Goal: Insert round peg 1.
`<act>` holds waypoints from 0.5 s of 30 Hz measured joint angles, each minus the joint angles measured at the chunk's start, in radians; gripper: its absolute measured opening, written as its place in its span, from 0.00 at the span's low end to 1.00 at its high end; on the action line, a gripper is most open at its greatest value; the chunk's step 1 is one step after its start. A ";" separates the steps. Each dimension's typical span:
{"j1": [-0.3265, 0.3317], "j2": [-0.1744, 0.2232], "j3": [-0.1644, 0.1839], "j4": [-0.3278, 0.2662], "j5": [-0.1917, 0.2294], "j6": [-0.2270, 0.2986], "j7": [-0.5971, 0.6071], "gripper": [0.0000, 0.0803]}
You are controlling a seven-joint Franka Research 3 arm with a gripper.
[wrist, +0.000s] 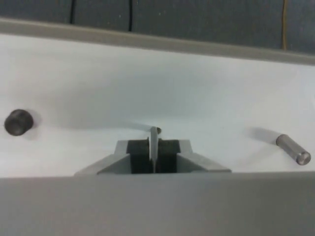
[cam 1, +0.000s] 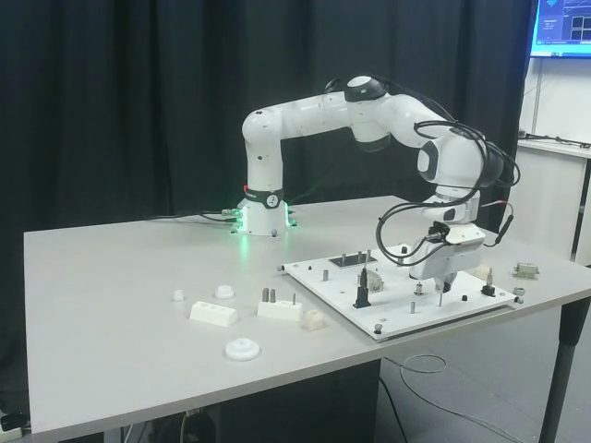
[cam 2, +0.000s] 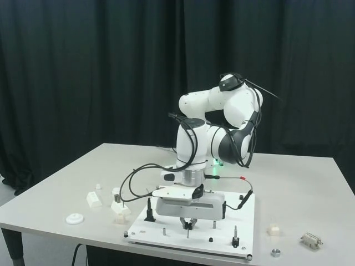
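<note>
Nearest the wrist camera, the black-padded gripper (wrist: pixel 153 160) is pinching a thin grey metal round peg (wrist: pixel 154 143) upright just above the white assembly board (wrist: pixel 206 93), so I am judging insertion underway, needing a straight descent into its hole next.

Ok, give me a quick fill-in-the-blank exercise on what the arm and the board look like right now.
1. The gripper hangs low over the ____ board.
2. Its fingers are shut on a thin ____.
3. The arm's base glows ____.
4. The board lies on a ____ table.

Missing words: white; peg; green; grey.
</note>
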 joint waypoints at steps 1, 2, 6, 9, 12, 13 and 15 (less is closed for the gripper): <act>0.000 0.000 0.000 0.001 0.000 0.000 0.000 0.04; 0.000 0.000 0.001 0.001 -0.001 0.000 0.000 0.04; 0.000 0.000 0.001 0.001 -0.006 0.001 0.000 0.04; -0.001 0.000 0.002 0.001 -0.015 0.003 0.000 0.04; -0.002 0.000 0.004 0.001 -0.016 0.005 0.000 0.04; -0.002 0.000 0.004 0.001 -0.017 0.005 0.000 0.04; -0.002 0.000 0.004 0.001 -0.017 0.005 0.000 0.04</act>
